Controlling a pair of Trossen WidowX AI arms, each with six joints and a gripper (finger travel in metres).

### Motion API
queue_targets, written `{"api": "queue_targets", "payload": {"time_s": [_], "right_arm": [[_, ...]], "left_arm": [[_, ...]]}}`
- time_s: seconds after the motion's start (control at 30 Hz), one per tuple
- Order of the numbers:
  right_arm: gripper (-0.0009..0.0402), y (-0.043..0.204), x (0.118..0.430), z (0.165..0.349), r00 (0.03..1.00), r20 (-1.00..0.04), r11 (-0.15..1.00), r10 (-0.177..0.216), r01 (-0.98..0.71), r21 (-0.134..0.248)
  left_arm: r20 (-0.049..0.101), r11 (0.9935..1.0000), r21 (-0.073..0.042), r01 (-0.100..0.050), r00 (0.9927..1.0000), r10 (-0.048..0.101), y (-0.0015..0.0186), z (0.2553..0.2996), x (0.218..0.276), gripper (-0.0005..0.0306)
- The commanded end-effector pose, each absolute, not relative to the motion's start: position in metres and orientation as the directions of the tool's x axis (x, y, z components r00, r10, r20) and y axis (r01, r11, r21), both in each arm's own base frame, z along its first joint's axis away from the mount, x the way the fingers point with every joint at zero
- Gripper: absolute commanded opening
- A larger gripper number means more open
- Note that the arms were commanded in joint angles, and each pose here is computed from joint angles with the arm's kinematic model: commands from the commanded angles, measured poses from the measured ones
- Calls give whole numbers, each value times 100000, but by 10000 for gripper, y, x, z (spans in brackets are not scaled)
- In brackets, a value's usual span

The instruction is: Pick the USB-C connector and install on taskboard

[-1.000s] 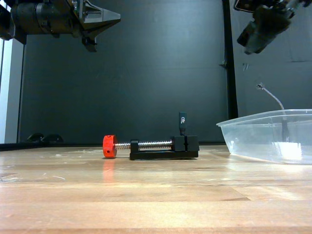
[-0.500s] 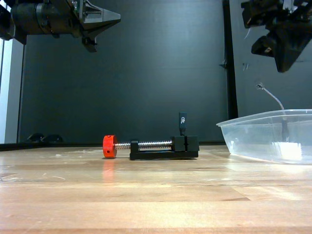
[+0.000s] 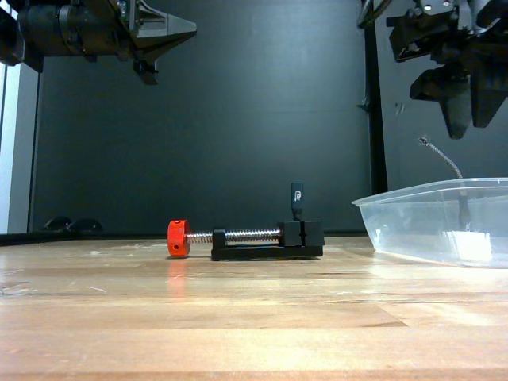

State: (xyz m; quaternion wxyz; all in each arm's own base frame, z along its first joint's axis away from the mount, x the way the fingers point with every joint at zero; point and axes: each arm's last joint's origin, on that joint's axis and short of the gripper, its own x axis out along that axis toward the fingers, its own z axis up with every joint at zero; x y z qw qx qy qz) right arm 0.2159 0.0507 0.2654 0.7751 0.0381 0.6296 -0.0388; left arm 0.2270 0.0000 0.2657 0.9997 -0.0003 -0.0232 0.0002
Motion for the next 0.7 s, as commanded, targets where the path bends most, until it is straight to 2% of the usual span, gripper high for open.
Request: {"api": "queue_targets", "payload": {"time_s": [0.03, 0.13, 0.23, 0.7], "right_arm": [[214, 522, 2203, 2608, 19524, -98063, 99172, -1551, 12806, 981], [220, 537, 2247, 2561, 19151, -98128, 98976, -2031, 14253, 733], [220, 544, 2277, 2528, 18836, -98106, 98854, -4530, 15000, -1685], [220, 633, 2282, 2494, 19732, -97978, 99363, -3320, 11218, -1107]], "left_arm": [[4633, 100000, -60, -35, 99893, 38, 0, 2657, 2270, 0], [4671, 100000, -60, -35, 99891, 38, 0, 2657, 2270, 0], [4595, 100000, -60, -74, 99894, 76, 1, 2656, 2270, 0], [4633, 100000, -60, -35, 99893, 38, 0, 2657, 2270, 0]]}}
